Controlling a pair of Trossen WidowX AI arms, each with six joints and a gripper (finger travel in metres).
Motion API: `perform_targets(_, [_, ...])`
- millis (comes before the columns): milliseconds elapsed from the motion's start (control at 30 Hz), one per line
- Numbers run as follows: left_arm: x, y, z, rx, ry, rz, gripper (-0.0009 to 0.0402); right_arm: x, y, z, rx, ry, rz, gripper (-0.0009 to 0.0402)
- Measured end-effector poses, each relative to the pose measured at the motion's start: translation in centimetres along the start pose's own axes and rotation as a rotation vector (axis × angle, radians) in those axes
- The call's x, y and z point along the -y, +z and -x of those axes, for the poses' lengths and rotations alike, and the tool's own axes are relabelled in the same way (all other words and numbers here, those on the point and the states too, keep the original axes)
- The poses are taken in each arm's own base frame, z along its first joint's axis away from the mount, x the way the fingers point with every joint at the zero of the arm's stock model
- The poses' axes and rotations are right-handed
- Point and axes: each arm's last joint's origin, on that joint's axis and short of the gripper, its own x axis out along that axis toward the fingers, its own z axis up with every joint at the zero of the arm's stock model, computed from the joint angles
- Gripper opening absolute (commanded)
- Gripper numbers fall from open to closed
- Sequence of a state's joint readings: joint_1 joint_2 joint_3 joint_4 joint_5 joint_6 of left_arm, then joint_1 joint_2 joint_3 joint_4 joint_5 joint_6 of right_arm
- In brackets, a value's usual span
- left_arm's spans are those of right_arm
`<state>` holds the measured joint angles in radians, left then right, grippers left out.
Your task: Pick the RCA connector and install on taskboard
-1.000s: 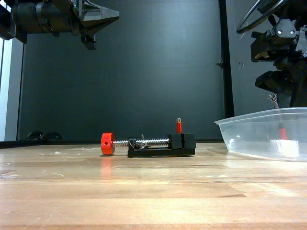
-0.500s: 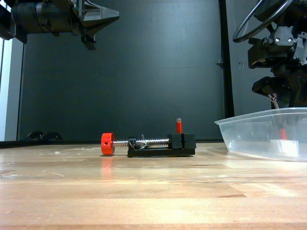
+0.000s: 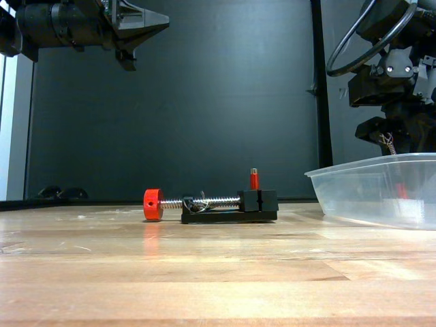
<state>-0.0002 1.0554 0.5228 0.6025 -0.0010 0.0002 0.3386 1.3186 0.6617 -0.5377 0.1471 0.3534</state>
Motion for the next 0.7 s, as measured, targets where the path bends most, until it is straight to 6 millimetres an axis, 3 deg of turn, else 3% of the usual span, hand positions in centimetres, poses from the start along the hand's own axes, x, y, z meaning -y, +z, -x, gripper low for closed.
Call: perform_targets(700, [0.0, -0.02, 0.0, -0.001, 0.0, 0.0, 0.0, 0.06, -0.15, 0.0, -0.014, -0.008, 0.005, 0.0066])
